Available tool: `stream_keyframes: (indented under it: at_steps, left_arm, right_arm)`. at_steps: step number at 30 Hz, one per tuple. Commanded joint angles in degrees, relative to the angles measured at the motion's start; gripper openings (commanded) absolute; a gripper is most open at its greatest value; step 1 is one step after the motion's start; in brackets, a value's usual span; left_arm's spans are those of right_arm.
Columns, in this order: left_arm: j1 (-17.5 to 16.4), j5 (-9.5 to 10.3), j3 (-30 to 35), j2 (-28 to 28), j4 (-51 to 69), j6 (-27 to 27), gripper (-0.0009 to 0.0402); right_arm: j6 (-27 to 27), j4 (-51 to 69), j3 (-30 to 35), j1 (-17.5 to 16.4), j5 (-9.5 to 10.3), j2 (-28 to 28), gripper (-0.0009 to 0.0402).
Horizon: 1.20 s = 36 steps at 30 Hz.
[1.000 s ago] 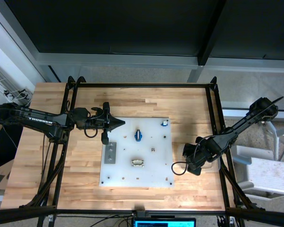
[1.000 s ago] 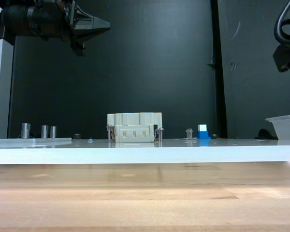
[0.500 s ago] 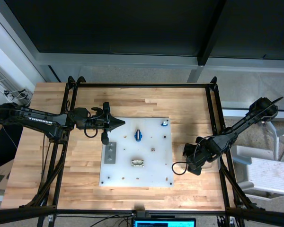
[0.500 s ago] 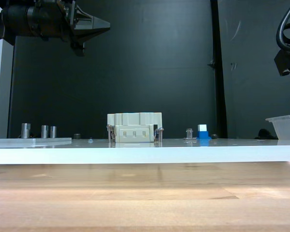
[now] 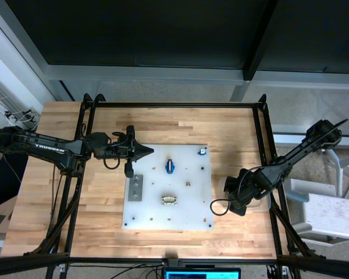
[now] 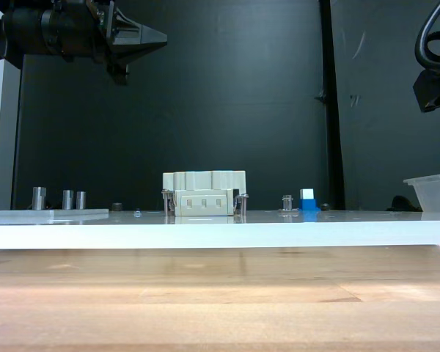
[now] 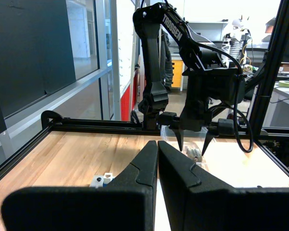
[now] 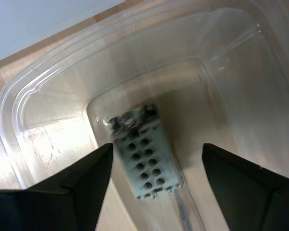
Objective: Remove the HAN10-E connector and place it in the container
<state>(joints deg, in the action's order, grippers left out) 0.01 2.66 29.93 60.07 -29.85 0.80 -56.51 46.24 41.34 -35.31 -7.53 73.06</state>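
Clear plastic container (image 8: 19, 101) holds the HAN10-E connector (image 8: 147, 161): a grey block, pin holes up, flat on the tub floor. Right gripper (image 8: 157, 147) is straight above it, fingers (image 8: 62, 178) spread wide, one each side, neither touching. So it's let go, grasping nothing. The block's long axis runs across the line between the fingers, slightly skewed.

Judgement: placement looks done. Next is a straight lift out, and with the block centred under the gap, only the tub walls need clearance. Right arm is the near one. Left gripper (image 7: 157, 143) is closed on nothing, high over the far-left corner of the white board (image 5: 192, 186), well apart.

Right wrist view is what shows how the block lies. In the high view the arm covers it, and the low view gives just a tub corner (beige housing (image 6: 204, 194) sits on the board, don't confuse them).
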Motion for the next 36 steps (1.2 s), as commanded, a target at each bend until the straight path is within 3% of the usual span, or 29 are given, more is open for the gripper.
stream_keyframes:
  at_steps: [1, 15, 19, 24, 36]
  left_arm:
    - [-0.02, -0.02, 0.02, 0.02, -0.02, 0.00, 0.0000]
    - [-0.02, -0.02, 0.02, 0.02, -0.02, 0.00, 0.0000]
    - [-0.02, -0.02, 0.02, 0.02, -0.02, 0.00, 0.0000]
    - [0.00, -0.02, 0.02, 0.02, -0.02, 0.00, 0.0000]
    - [-0.02, -0.02, 0.02, 0.02, -0.02, 0.00, 0.0000]
  right_arm:
    - [-0.07, -0.13, 0.04, -0.02, 0.00, 0.02, 0.0292]
    - [-0.13, -0.20, 0.07, -0.20, 0.33, -2.14, 0.0294]
    - [-0.24, 0.37, 0.07, -0.20, 1.62, -3.82, 0.0294]
    - [-0.17, 0.70, 0.09, -0.22, 1.64, -6.08, 0.0294]
    - [-0.02, 3.28, 0.09, -0.31, 1.73, -9.38, 0.0269]
